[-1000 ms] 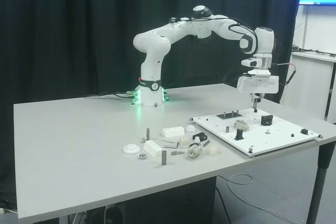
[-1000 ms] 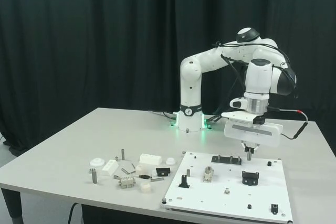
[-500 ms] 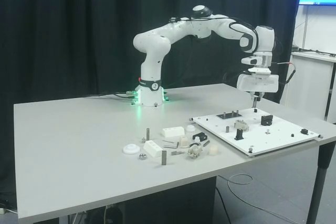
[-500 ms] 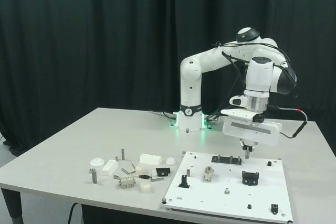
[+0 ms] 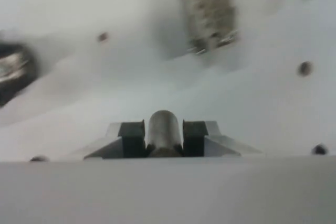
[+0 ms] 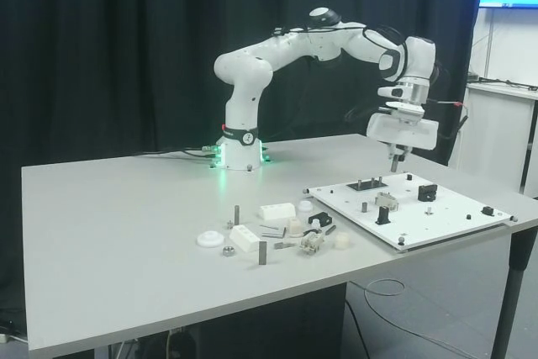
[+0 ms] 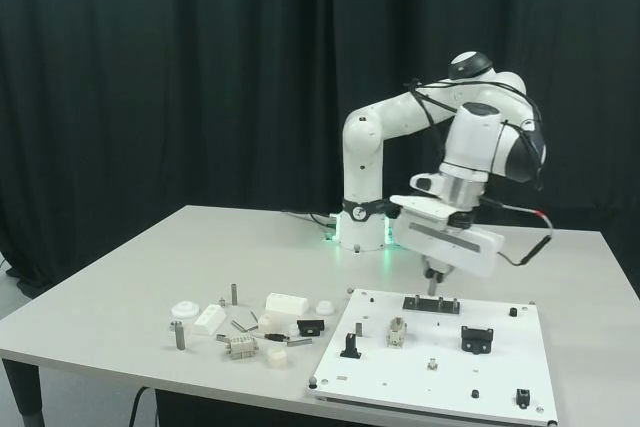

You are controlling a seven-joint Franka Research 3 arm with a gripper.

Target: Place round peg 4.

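In the wrist view a grey round peg (image 5: 164,123) stands between my black fingertips (image 5: 132,136), and the gripper (image 5: 164,141) is shut on it. From the room cameras the gripper (image 6: 393,155) (image 7: 433,282) hangs tilted just above the far edge of the white board (image 6: 445,216) (image 7: 420,379). Right beneath it lies a black block with small pins (image 6: 367,184) (image 7: 431,304). The peg itself is too small to make out in either room view.
The board also carries a black clamp (image 7: 477,339) (image 6: 426,193), a black bracket (image 7: 350,346) and a grey connector (image 7: 397,331). Several loose white and grey parts (image 6: 269,229) (image 7: 250,332) lie on the grey table beside the board. The arm's base (image 6: 239,147) stands further back.
The gripper, still holding the peg, has swung along the board's far edge toward the black block and tilted; its wrist has turned.
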